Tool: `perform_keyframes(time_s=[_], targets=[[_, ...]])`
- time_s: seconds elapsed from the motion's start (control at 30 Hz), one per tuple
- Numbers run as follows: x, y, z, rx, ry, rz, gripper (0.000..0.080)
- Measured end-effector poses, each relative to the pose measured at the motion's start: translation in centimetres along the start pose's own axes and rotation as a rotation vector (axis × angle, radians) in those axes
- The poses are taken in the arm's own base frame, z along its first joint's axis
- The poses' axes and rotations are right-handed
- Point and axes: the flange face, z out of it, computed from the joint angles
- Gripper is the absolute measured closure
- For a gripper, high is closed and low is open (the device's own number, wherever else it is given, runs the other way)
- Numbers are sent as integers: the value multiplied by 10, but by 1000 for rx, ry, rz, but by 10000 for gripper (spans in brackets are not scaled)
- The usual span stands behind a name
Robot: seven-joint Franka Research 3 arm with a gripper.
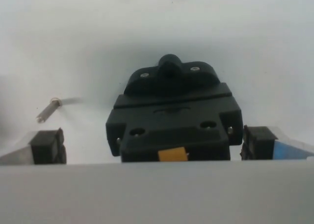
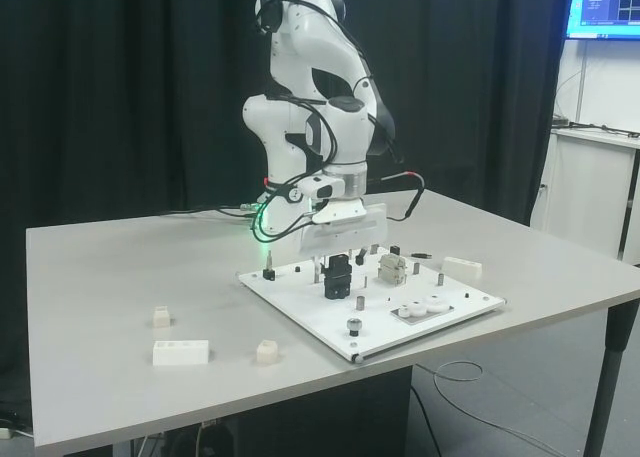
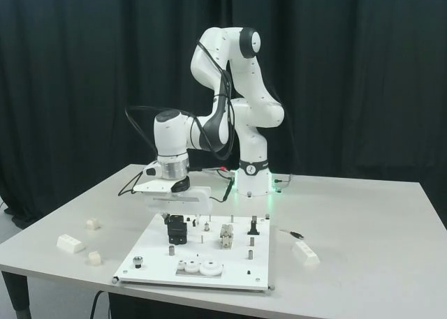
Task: Remove D-SUB.
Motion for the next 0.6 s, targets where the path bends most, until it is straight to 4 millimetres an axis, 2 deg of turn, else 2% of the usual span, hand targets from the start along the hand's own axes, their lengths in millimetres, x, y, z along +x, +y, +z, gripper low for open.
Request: perform_keyframes(time_s=[0.6], targets=[[2, 1, 1, 5, 8, 14, 3]])
